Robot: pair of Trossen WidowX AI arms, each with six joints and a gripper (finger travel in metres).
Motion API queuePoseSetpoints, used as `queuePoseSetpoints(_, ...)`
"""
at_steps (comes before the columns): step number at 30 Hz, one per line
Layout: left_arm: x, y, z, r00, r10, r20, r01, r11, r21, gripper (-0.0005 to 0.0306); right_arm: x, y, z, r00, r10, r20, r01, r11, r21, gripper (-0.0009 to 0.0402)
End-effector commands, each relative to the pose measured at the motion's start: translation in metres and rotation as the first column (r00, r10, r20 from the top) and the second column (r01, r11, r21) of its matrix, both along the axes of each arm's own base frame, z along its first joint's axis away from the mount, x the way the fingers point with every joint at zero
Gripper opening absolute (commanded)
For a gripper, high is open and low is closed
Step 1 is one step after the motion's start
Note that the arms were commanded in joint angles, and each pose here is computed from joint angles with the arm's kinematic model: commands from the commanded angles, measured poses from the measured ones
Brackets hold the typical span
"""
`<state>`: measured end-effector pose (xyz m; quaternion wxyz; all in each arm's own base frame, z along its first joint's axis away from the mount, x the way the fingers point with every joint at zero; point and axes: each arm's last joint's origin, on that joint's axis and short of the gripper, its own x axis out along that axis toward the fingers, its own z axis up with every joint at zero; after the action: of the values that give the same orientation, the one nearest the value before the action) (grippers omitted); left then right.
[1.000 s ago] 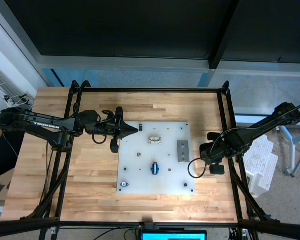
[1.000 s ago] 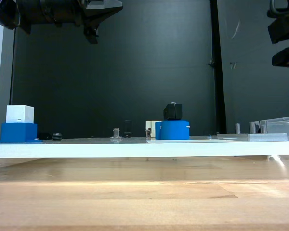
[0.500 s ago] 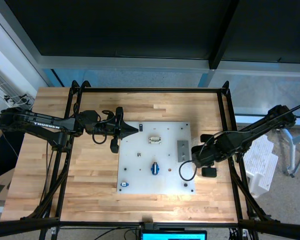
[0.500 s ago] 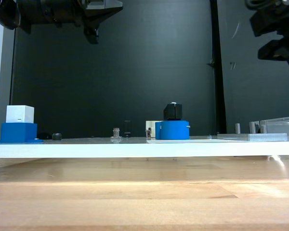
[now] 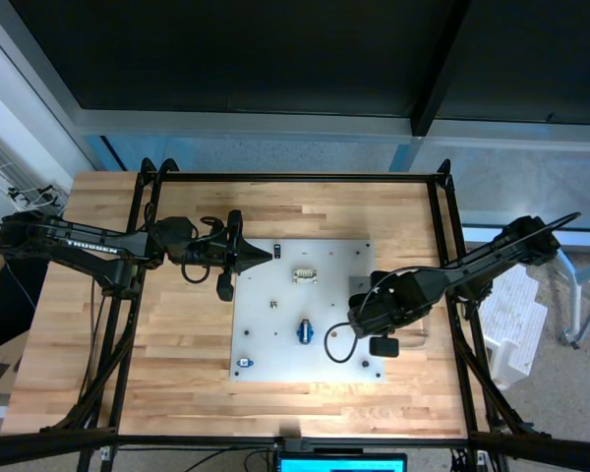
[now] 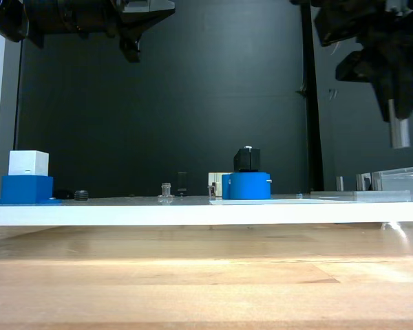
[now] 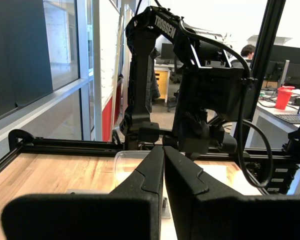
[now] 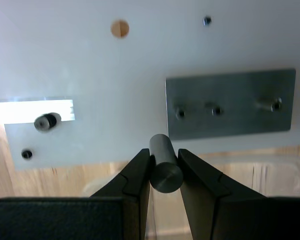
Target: Pick the 16mm cylinder and install on the taskboard
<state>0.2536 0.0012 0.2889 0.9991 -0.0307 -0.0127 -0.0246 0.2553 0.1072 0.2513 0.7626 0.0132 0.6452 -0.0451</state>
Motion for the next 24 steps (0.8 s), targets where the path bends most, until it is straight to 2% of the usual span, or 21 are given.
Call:
queuePoseSetpoints(1, 0.0, 0.0, 0.0, 1.0, 0.0, 0.0, 0.0, 1.0, 0.0, 0.0, 0.01, 0.004, 0.0, 1.0, -0.001, 0.015, 0.001, 1.0, 0.005, 0.0007)
queuePoseSetpoints(11, 0.0, 0.0, 0.0, 1.0, 0.0, 0.001, 0.0, 1.0, 0.0, 0.0, 0.027, 0.011, -0.008, 0.999, -0.005, 0.037, 0.005, 1.0, 0.017, 0.0007)
queuePoseSetpoints(24, 0.0, 0.0, 0.0, 1.0, 0.0, 0.001, 0.0, 1.0, 0.0, 0.0, 0.055, 0.017, -0.016, 0.999, -0.024, 0.035, 0.024, 1.0, 0.012, 0.0007)
